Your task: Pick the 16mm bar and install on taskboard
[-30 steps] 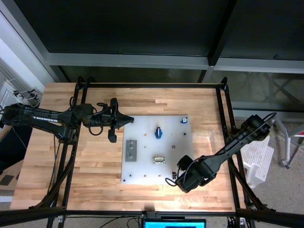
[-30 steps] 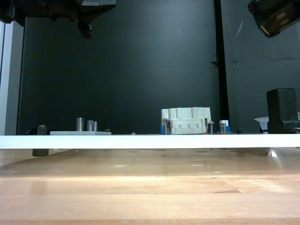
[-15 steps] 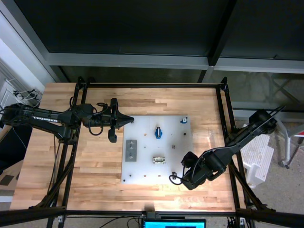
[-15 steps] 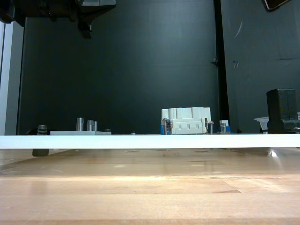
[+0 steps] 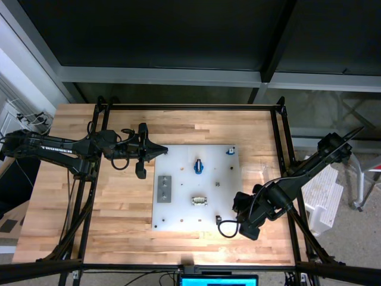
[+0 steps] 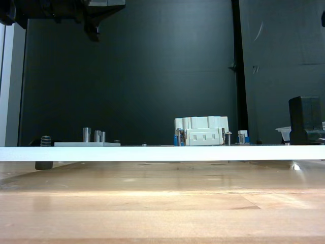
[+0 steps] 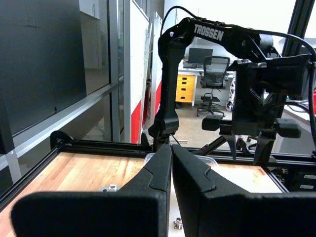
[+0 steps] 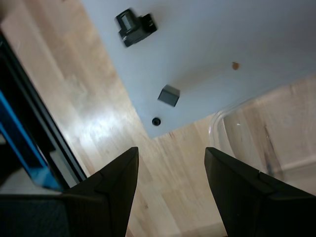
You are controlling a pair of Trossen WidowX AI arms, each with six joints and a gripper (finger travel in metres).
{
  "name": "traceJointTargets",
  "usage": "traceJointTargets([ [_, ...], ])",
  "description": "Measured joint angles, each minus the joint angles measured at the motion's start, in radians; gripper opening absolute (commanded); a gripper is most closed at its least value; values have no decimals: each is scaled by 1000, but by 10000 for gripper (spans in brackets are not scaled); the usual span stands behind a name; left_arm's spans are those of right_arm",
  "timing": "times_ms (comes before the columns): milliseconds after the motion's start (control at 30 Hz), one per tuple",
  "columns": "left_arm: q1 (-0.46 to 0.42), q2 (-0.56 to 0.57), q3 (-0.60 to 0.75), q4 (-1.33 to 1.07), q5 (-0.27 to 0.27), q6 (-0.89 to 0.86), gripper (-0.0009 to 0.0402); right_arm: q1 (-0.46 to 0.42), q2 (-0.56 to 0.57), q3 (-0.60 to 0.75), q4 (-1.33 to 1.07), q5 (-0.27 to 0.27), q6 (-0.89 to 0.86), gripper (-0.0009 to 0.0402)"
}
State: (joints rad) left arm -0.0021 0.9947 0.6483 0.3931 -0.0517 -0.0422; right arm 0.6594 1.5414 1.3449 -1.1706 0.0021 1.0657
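Tabletop (image 5: pixel 119 196), one taskboard (image 5: pixel 178 205), left tool (image 7: pixel 170 148) closed beside it, right tool (image 8: pixel 170 150) open over corner

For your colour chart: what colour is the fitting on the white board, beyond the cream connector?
The fitting is blue; the high view shows it best.

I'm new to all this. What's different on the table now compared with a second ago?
The right gripper, open and empty, swung rightward from above the near right corner of the taskboard to just off that corner, almost leaving the low view. The left gripper stayed shut, raised by the board's far left corner. The 16mm bar is in neither gripper; I cannot tell where it lies.
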Motion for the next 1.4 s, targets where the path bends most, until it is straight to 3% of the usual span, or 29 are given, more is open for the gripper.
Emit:
traceJointTargets([
  [233, 0, 0, 0, 0, 0, 0, 0, 1, -23, 0, -10, -4, -80, 185],
  [1400, 0, 0, 0, 0, 0, 0, 0, 2, -24, -1, -26, 5, -80, 185],
])
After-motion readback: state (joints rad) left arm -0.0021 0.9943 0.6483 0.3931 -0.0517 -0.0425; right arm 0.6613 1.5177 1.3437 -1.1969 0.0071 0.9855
